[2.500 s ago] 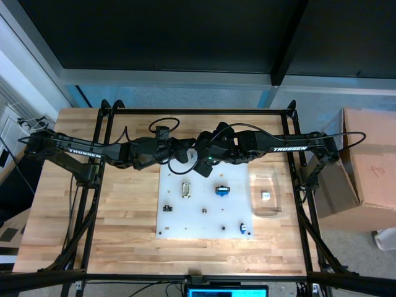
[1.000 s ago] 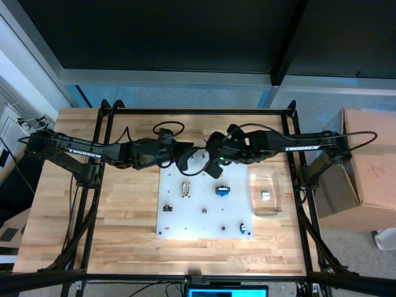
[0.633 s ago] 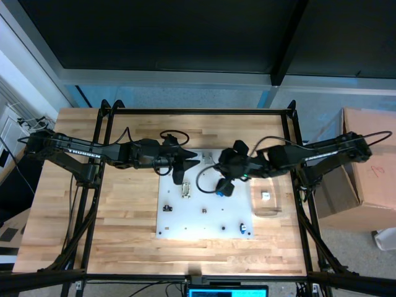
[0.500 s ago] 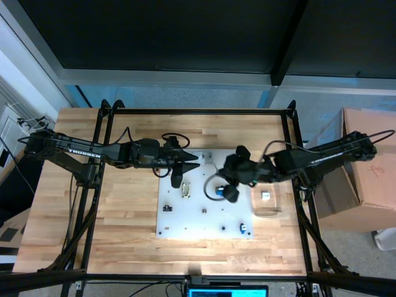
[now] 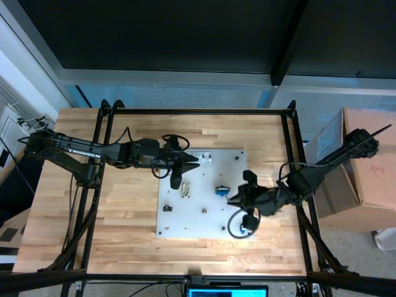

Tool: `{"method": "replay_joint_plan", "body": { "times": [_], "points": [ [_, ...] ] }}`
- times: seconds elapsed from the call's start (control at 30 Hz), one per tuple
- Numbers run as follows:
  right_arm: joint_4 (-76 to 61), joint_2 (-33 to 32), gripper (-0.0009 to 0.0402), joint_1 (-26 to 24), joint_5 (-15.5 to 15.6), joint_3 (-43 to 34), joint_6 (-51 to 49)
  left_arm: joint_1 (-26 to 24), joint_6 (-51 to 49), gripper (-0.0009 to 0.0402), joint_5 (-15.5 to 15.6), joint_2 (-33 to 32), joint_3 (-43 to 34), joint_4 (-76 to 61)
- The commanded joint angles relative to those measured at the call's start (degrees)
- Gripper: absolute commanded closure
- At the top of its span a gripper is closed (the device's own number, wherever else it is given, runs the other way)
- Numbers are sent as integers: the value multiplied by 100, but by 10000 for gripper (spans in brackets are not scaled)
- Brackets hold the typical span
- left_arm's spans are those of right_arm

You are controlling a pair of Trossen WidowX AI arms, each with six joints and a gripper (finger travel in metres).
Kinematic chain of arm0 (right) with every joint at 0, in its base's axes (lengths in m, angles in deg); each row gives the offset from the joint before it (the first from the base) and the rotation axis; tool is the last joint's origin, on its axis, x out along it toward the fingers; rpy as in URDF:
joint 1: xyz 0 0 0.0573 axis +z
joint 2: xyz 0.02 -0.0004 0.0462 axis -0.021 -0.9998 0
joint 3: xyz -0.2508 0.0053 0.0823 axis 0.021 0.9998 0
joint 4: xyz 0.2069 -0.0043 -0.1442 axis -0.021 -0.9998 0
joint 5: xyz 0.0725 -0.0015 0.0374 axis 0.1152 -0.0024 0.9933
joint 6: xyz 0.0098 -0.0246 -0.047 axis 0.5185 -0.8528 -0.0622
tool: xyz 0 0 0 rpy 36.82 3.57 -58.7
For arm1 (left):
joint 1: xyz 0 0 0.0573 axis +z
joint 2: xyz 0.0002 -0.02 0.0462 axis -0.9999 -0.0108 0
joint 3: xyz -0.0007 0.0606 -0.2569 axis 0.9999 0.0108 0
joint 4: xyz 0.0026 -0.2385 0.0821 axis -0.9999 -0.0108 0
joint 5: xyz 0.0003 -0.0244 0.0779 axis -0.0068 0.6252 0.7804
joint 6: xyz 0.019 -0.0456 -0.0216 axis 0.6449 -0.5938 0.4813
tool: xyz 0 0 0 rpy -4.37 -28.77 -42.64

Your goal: Pick the RJ45 connector and install on the taskboard

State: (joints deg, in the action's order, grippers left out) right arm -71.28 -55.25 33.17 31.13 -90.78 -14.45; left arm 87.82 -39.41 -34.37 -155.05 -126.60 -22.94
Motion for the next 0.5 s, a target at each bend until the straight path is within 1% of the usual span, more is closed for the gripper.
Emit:
{"method": "replay_joint_plan", "body": {
  "times": [0.03, 0.1, 0.37, 0.5],
  "points": [
    [59, -9, 393, 328, -190, 103, -50, -2, -9, 303, 4, -4, 0, 0],
    [186, -9, 393, 487, -260, 203, -68, 0, -9, 303, 4, -7, 0, 0],
    [1025, -20, 393, 870, -225, 916, -140, -2, -9, 303, 4, -7, 0, 0],
    [1506, -20, 393, 1113, -299, 1217, -188, 0, -9, 303, 4, -4, 0, 0]
  ]
}}
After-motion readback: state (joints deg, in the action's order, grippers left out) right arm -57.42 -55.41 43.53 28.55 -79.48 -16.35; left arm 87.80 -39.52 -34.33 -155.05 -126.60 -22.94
